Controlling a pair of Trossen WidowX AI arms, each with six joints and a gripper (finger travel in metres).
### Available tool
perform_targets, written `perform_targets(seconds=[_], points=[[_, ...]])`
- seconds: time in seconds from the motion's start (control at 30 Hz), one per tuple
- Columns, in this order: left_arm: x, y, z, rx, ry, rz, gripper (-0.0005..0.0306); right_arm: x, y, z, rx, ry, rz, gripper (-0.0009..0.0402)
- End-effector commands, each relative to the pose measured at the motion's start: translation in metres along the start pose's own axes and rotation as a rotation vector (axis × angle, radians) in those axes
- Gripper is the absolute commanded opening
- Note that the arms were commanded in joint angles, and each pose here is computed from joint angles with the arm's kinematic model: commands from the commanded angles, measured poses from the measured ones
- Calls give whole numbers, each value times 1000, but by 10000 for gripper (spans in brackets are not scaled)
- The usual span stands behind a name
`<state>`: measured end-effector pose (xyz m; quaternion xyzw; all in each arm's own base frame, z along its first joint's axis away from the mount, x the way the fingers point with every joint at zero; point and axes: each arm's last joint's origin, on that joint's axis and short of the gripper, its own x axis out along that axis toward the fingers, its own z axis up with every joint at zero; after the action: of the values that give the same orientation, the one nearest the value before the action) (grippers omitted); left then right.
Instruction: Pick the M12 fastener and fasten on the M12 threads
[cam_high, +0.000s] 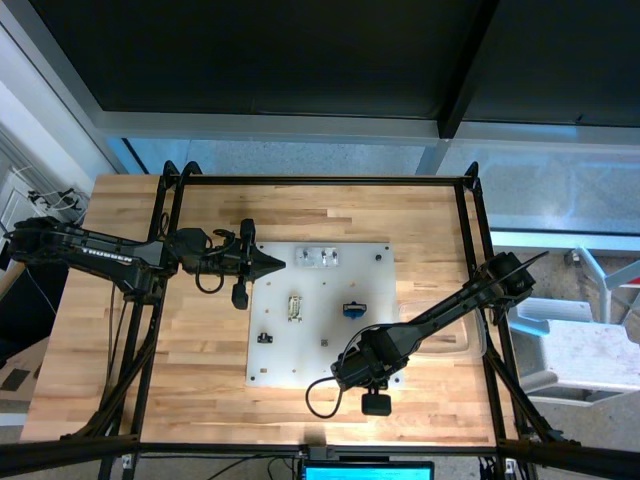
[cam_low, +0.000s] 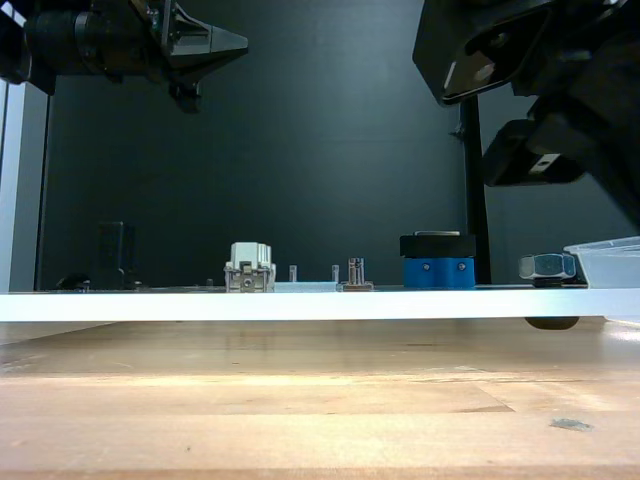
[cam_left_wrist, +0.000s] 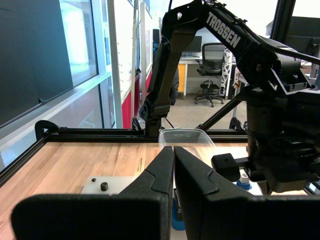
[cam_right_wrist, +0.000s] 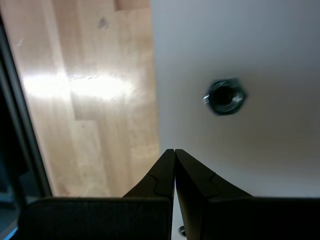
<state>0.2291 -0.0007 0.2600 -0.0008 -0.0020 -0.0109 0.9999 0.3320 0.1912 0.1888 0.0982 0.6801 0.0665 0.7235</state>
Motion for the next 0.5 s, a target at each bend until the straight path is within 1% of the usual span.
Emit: perform_targets(seconds=[0.03, 0.1, 0.17, 0.2, 0.23, 0.3, 0.37, 0.5], points=[[0, 0, 0, 0, -1, 0, 0, -6, 0, 0, 8, -38, -50, 0], [0, 0, 0, 0, -1, 0, 0, -12, -2, 0, 11, -65, -116, 0], [0, 0, 0, 0, -1, 0, 0, -18, -5, 0, 21, -100, -200, 0], [0, 0, 0, 0, -1, 0, 0, -19, -6, 0, 30, -118, -235, 0], [0, 0, 0, 0, -1, 0, 0, -20, -8, 1, 32, -132, -258, 0], [0, 0, 0, 0, -1, 0, 0, -20, -10, 2, 36, -145, -274, 0], [0, 0, 0, 0, 0, 0, 0, -14, -11, 5, 39, -142, -279, 0], [0, 0, 0, 0, -1, 0, 0, -7, -11, 7, 39, -143, -276, 0]])
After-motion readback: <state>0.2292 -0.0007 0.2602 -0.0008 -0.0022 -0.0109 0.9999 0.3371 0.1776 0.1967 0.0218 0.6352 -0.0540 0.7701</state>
